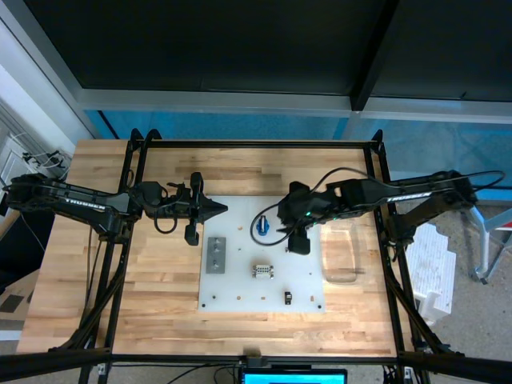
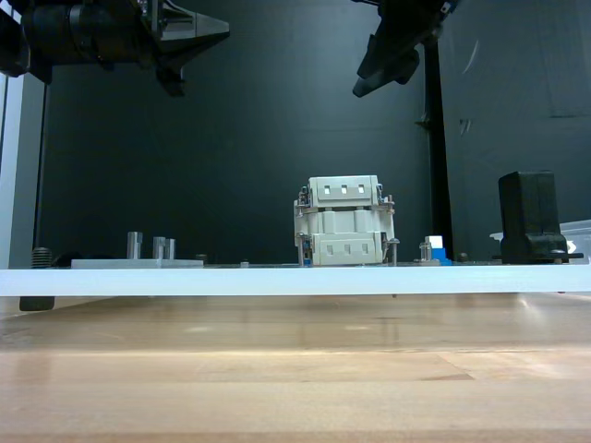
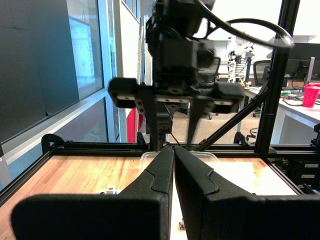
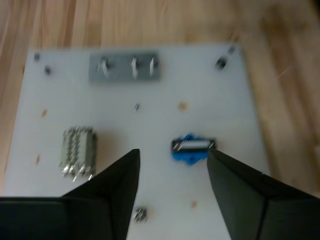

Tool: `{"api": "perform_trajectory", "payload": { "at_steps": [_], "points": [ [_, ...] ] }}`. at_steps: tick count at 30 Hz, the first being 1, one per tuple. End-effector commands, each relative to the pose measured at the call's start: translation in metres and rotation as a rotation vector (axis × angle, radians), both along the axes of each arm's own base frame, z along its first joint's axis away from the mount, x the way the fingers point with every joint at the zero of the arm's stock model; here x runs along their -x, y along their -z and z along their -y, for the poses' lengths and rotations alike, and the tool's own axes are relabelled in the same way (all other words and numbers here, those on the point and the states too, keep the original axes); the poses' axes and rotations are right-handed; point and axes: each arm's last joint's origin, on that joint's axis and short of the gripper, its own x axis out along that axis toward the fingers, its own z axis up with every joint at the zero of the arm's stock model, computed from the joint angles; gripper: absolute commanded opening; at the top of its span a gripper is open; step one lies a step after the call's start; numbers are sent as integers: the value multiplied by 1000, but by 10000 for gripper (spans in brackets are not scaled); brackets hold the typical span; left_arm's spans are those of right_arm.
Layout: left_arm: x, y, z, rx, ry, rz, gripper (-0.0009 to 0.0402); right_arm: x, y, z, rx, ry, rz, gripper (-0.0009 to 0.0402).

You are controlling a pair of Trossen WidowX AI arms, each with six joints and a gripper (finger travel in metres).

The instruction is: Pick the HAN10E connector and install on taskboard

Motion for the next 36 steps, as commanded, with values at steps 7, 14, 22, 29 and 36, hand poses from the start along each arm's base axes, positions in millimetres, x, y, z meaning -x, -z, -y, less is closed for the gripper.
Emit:
{"api": "perform_trajectory", "payload": {
  "at_steps": [7, 14, 22, 29, 36],
  "points": [
    [0, 0, 0, 0, 0, 1, 1, 21, 11, 19, -7, 12, 286, 75],
    [0, 0, 0, 0, 0, 1, 1, 29, 16, 24, -9, 7, 495, 1],
    [0, 0, 0, 0, 0, 0, 1, 33, 23, 27, -57, -41, 695, -1],
    [0, 0, 0, 0, 0, 0, 1, 37, 32, 28, -47, -24, 787, 0],
    [0, 0, 0, 0, 0, 0, 1, 39, 35, 29, -52, -8, 812, 0]
  ]
}}
